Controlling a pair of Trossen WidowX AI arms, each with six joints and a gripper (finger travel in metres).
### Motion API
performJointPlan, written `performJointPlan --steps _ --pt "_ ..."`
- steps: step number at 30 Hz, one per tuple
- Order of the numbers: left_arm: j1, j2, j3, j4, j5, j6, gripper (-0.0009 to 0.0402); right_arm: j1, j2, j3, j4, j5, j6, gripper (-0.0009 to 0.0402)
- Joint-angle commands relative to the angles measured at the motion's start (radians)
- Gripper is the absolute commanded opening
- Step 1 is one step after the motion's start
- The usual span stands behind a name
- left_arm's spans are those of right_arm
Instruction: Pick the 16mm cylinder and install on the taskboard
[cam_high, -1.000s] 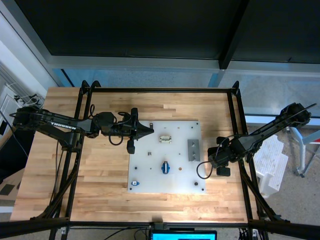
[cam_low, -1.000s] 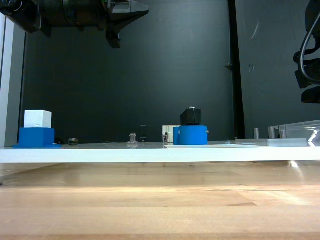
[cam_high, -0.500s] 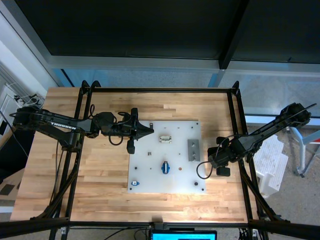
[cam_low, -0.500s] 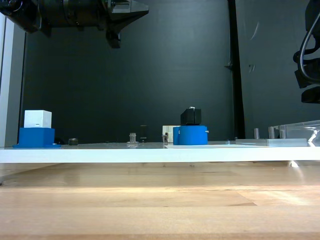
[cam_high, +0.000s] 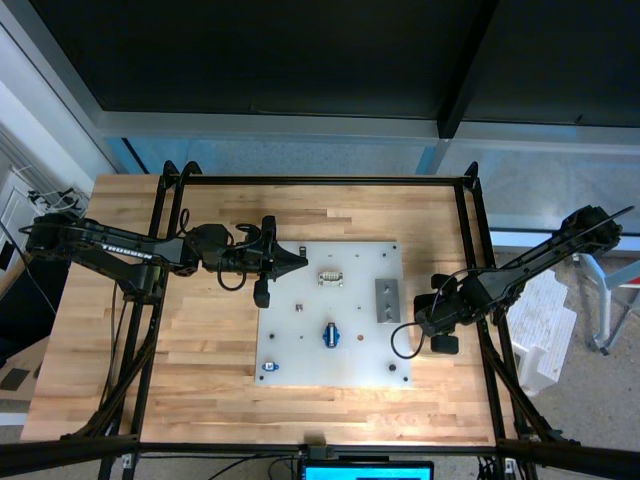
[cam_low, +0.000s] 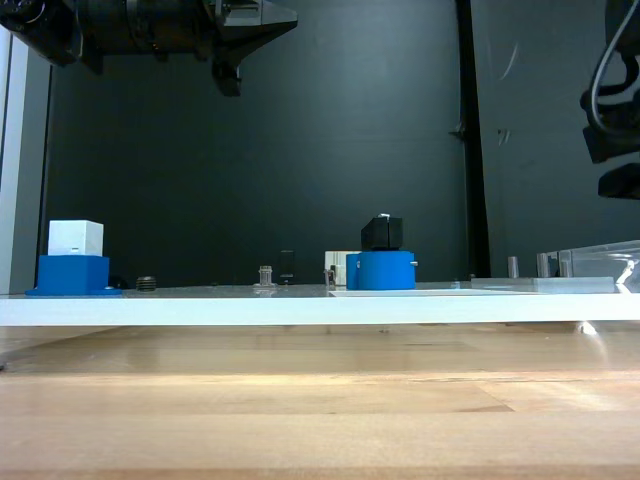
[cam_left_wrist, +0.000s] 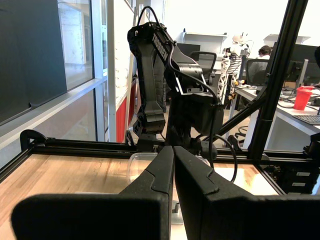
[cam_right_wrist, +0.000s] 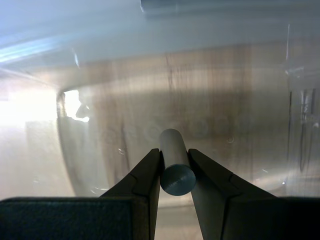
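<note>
The 16mm cylinder (cam_right_wrist: 175, 161) is seen clamped between the two fingers of the right gripper (cam_right_wrist: 175, 151). It is pinched on both flanks, lying lengthwise along the jaws. Its round end face is turned toward the wrist camera and its far end reaches just past the fingertips. Blurred wood is shown behind it through clear plastic.

From above, the right gripper (cam_high: 438, 322) is pictured over the wooden table (cam_high: 200, 350), just beside the right edge of the taskboard (cam_high: 300, 340) and off the board itself. The grey metal block (cam_high: 387, 298) is the nearest fitting, with the blue knob (cam_high: 331, 335) further in toward the board's middle. In the low view the cylinder cannot be made out.

The left gripper (cam_high: 298, 260) is held raised above the board's far left corner. Its fingers (cam_left_wrist: 160, 170) are pressed flat together with nothing between them.
</note>
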Motion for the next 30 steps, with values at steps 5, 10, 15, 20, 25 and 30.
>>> performJointPlan --steps 5,10,15,20,25,30 --pt "0.000 0.000 0.000 0.000 0.000 0.000 0.0000 0.000 0.000 0.069 -0.066 -0.001 0.011 0.0004" --pt "0.000 0.000 0.000 0.000 0.000 0.000 0.0000 0.000 0.000 0.134 -0.139 -0.027 0.011 0.0004" --pt "0.000 0.000 0.000 0.000 0.000 0.000 0.0000 0.000 0.000 0.205 -0.203 -0.063 0.012 0.0004" --pt "0.000 0.000 0.000 0.000 0.000 0.000 0.0000 0.000 0.002 0.253 -0.251 -0.070 0.013 0.0004" --pt "0.000 0.000 0.000 0.000 0.000 0.000 0.0000 -0.001 0.024 0.291 -0.284 -0.079 0.013 0.0004" --pt "0.000 0.000 0.000 0.000 0.000 0.000 0.0000 0.000 0.060 0.338 -0.290 -0.077 0.013 0.0004"
